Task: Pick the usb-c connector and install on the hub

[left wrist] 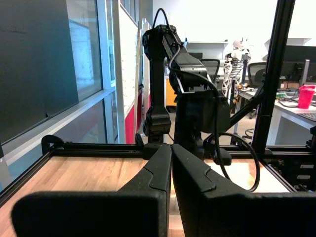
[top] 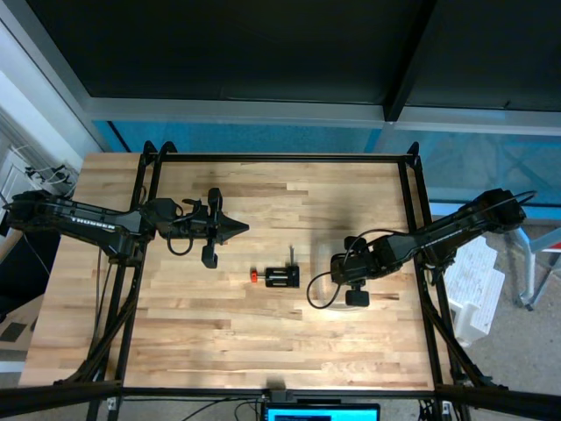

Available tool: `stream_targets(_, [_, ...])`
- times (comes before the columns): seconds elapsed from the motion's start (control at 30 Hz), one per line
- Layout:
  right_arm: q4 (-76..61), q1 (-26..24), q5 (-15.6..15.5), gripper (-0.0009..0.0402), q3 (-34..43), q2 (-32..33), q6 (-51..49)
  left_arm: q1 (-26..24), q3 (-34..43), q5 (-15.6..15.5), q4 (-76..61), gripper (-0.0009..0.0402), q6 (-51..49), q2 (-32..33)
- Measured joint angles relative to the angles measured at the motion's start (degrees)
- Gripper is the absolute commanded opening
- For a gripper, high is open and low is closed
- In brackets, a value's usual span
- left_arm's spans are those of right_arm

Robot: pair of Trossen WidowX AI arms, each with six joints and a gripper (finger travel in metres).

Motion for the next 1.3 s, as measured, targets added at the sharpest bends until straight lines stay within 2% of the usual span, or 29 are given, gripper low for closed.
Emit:
stream_targets(0.63, [-15.4, 0.0, 0.0, 0.0004, 14.6, -1.7, 0.0, 0.0, 0.0, 0.0, 0.0, 0.0, 0.0, 0.0])
stream_targets(1.07, [-13.6, -0.1, 0.0, 0.0004, 15.5, -1.7, 0.0, 0.0, 0.0, 0.0, 0.0, 0.0, 0.0, 0.0])
stream_targets(1.3, [-13.7, -1.4, 0.0, 0.0004, 20.2, 2.2, -0.2, 0.0, 0.0, 0.0, 0.0, 0.0, 0.0, 0.0])
